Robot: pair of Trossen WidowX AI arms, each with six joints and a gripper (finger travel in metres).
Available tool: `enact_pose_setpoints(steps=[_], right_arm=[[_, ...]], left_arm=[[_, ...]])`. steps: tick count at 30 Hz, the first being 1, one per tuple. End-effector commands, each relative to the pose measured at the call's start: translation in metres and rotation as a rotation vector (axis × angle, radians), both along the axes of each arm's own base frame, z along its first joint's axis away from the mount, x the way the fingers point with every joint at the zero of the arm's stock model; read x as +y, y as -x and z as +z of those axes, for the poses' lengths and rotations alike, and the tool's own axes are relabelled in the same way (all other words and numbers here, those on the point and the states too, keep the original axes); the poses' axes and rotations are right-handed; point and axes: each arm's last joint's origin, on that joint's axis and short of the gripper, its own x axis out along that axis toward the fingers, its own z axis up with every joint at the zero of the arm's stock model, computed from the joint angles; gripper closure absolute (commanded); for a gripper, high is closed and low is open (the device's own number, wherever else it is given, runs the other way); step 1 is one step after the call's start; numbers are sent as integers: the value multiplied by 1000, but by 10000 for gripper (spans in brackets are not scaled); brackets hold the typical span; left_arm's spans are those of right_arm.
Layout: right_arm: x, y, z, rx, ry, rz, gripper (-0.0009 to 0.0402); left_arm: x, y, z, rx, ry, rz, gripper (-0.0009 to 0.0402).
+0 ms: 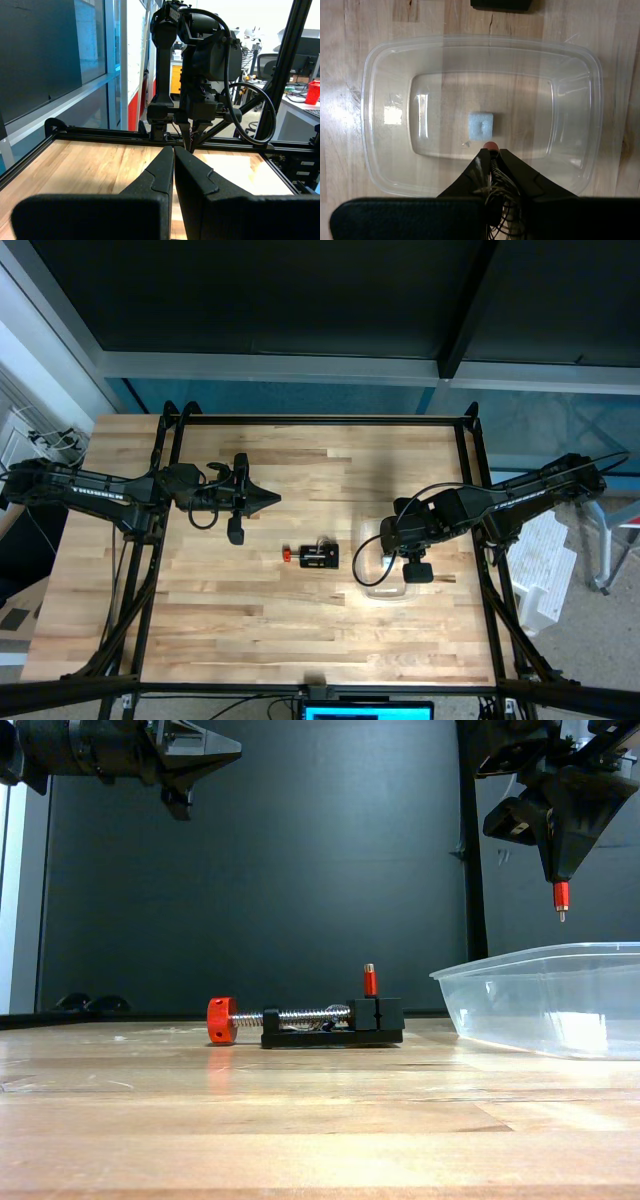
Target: Pick the rca connector and install on the hub
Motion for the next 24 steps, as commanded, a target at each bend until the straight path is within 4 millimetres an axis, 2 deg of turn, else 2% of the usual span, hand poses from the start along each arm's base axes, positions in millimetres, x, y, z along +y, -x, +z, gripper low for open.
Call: enact_pose_setpoints(steps=[1,11,24], right_arm=[[0,-1,0,-2,0,-1,393],[1,-6,-1,-28,-11,-24,393],[2,-30,-1,-41,34,-52,393]], left_arm=[[0,0,0,0,0,0,393],[0,0,0,0,0,0,393],[0,0,0,0,0,0,393]])
